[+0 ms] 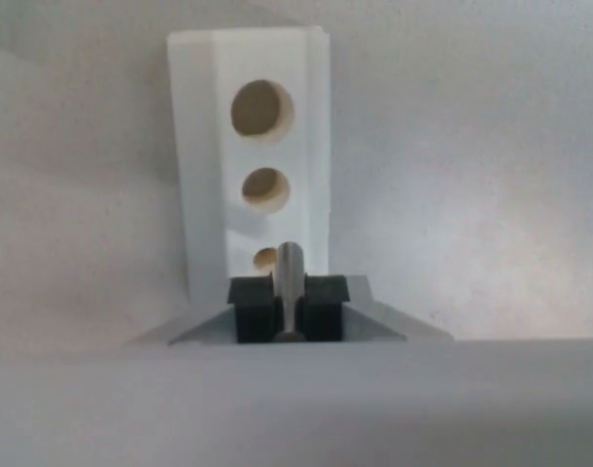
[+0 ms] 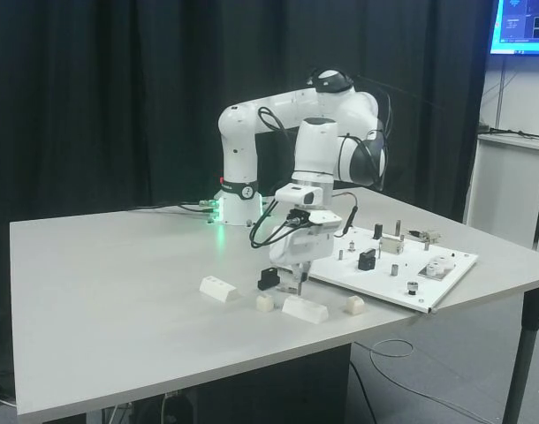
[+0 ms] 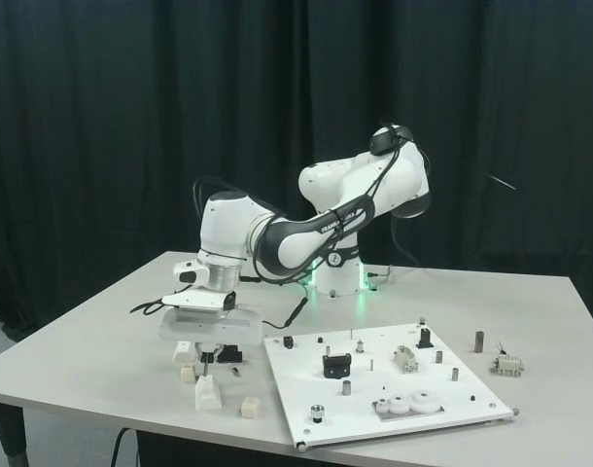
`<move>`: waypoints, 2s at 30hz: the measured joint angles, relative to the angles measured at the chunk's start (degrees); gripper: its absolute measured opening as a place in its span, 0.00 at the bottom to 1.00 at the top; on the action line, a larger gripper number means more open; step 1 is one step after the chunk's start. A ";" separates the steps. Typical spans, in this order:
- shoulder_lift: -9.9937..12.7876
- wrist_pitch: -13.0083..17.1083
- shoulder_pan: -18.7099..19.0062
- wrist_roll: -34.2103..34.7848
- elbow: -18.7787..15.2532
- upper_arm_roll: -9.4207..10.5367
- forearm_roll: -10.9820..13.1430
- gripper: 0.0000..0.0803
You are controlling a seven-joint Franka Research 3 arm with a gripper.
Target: Place round peg 2.
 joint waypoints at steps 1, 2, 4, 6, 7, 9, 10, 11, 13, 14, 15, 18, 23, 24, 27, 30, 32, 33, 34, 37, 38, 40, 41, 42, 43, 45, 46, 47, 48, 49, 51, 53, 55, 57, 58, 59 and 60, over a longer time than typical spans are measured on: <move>0.01 -0.04 -0.11 -0.09 0.06 0.01 0.00 0.08; 0.03 -0.08 -0.20 -0.17 0.13 0.02 0.00 0.08; 0.06 -0.19 -0.41 -0.27 0.30 0.05 0.00 0.08; 0.12 -0.29 -0.60 -0.29 0.46 0.09 0.00 0.08; 0.15 -0.34 -0.69 -0.30 0.52 0.12 0.00 0.08; 0.18 -0.39 -0.83 -0.33 0.64 0.19 0.00 0.08; 0.18 -0.40 -0.90 -0.36 0.70 0.24 0.00 0.08; 0.18 -0.40 -0.97 -0.37 0.75 0.30 0.00 0.08; 0.18 -0.41 -1.10 -0.40 0.87 0.41 0.00 0.08; 0.18 -0.41 -1.16 -0.40 0.92 0.46 0.00 0.08; 0.19 -0.41 -1.22 -0.41 0.98 0.51 0.00 0.08; 0.21 -0.42 -1.35 -0.41 1.11 0.61 0.00 0.08; 0.24 -0.43 -1.46 -0.43 1.19 0.73 0.00 0.08; 0.25 -0.43 -1.48 -0.44 1.19 0.76 0.00 0.08; 0.27 -0.43 -1.53 -0.44 1.20 0.84 0.00 0.08; 0.27 -0.43 -1.62 -0.45 1.21 0.97 0.00 0.08; 0.27 -0.43 -1.70 -0.45 1.24 1.07 0.00 0.08; 0.27 -0.43 -1.74 -0.45 1.26 1.14 0.00 0.08; 0.27 -0.43 -1.79 -0.45 1.28 1.20 0.00 0.08; 0.28 -0.43 -1.90 -0.45 1.34 1.31 0.00 0.08; 0.28 -0.43 -1.92 -0.45 1.36 1.31 0.00 0.08; 0.28 -0.43 -1.95 -0.46 1.37 1.31 0.00 0.08; 0.28 -0.43 -1.95 -0.51 1.38 1.31 0.00 0.08; 0.28 -0.44 -1.96 -0.56 1.38 1.32 0.00 0.08; 0.28 -0.44 -1.96 -0.60 1.38 1.32 0.00 0.08; 0.28 -0.45 -1.96 -0.67 1.39 1.32 0.00 0.08; 0.28 -0.45 -1.96 -0.70 1.39 1.32 0.00 0.08; 0.28 -0.45 -1.96 -0.71 1.39 1.32 0.00 0.08; 0.28 -0.45 -1.96 -0.73 1.39 1.31 0.00 0.08; 0.28 -0.45 -1.96 -0.74 1.39 1.32 0.00 0.08; 0.28 -0.46 -1.96 -0.76 1.39 1.31 0.00 0.08; 0.28 -0.47 -1.96 -0.78 1.40 1.31 0.00 0.08; 0.28 -0.49 -1.96 -0.84 1.40 1.31 0.00 0.08; 0.28 -0.52 -1.96 -0.88 1.41 1.31 0.00 0.08; 0.28 -0.54 -1.96 -0.90 1.42 1.31 0.00 0.08; 0.28 -0.55 -1.96 -0.91 1.44 1.31 0.00 0.08; 0.28 -0.58 -1.96 -0.91 1.46 1.31 0.00 0.08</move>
